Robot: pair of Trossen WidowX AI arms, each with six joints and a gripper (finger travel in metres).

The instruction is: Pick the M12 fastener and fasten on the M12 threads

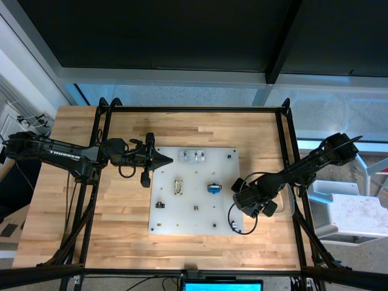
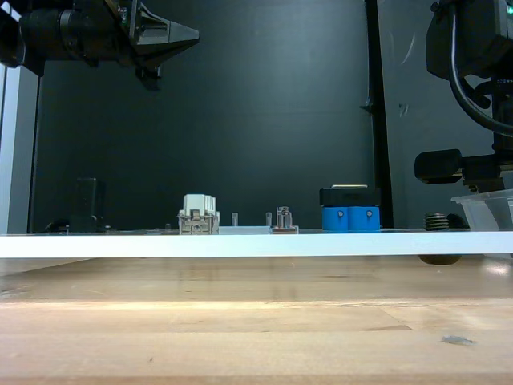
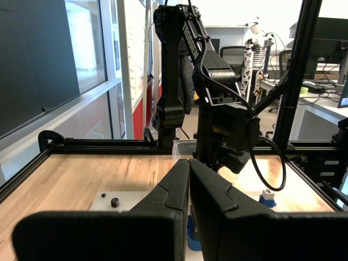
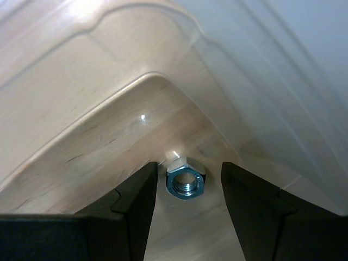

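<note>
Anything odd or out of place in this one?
Nothing stands out. The nut lies flat in a corner of the clear tray, inside the open right claw; the stud is bare. The left claw hangs shut above the board's left edge.

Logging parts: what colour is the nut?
Silver nut; right wrist view best, between right tool's fingers; left tool hovers above board.
</note>
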